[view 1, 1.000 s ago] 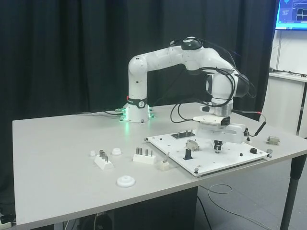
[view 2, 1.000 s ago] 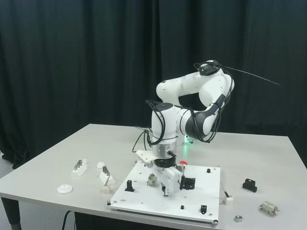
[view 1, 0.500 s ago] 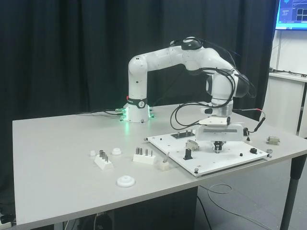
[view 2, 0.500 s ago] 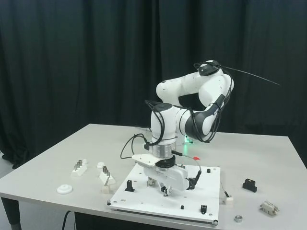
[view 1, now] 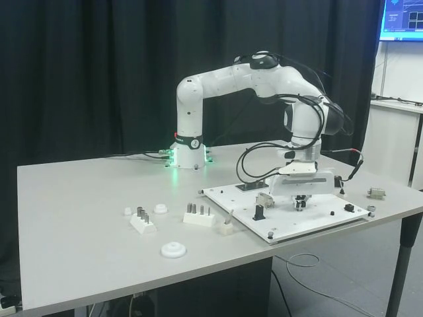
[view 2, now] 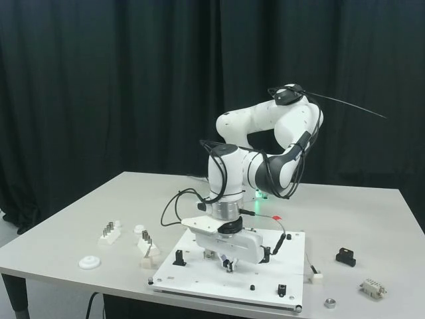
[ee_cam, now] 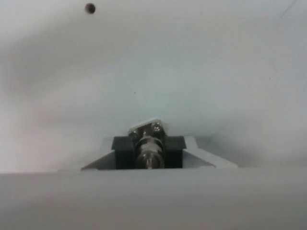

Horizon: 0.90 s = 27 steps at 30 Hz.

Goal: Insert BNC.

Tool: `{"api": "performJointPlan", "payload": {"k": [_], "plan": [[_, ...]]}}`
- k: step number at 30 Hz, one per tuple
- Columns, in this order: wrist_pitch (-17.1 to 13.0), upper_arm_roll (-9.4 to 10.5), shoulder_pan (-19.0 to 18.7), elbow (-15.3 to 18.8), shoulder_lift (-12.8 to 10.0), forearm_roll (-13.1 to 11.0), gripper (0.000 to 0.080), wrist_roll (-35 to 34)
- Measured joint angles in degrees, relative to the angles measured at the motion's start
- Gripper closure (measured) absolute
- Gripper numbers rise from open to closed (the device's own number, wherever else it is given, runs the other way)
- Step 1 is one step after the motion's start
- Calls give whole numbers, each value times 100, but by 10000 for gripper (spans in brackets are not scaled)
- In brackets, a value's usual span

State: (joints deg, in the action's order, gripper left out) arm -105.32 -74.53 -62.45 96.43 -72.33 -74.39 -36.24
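The BNC connector (ee_cam: 149, 152), a small metal barrel, sits between two black fingers (ee_cam: 123, 152) in the wrist view. My gripper (ee_cam: 149, 160) is shut on it and points straight down. It hangs just above the white board (view 1: 291, 223) near the board's middle. In the room views the gripper (view 1: 301, 203) (view 2: 228, 264) is low over the white board (view 2: 199, 276), and a cable loops from the hand. The socket below is hidden by the connector.
A black bracket (view 1: 259, 212) (view 2: 178, 257) and a grey fixture (view 1: 265, 199) stand on the board close to the hand. White pin blocks (view 1: 143, 220) (view 1: 199, 215) and a white disc (view 1: 173, 249) lie left of the board. A multi-pin connector (view 2: 372, 288) and black part (view 2: 344, 256) lie beyond.
The hand has turned about its vertical axis, swinging its wide body and the cable around. The gripper stays low over the same spot on the board.
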Motion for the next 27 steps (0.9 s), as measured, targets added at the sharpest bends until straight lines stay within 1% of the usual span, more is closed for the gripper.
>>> {"api": "performJointPlan", "payload": {"k": [4, 11, 15, 23, 27], "plan": [[2, 0, 2, 0, 0, 0, 681, -61], [2, 1, 3, -3, -3, 0, 681, -633], [2, 1, 3, -8, -10, 0, 681, -810], [2, 1, 3, -20, -25, 3, 681, -842], [1, 2, 3, -38, -43, 18, 681, -659]]}}
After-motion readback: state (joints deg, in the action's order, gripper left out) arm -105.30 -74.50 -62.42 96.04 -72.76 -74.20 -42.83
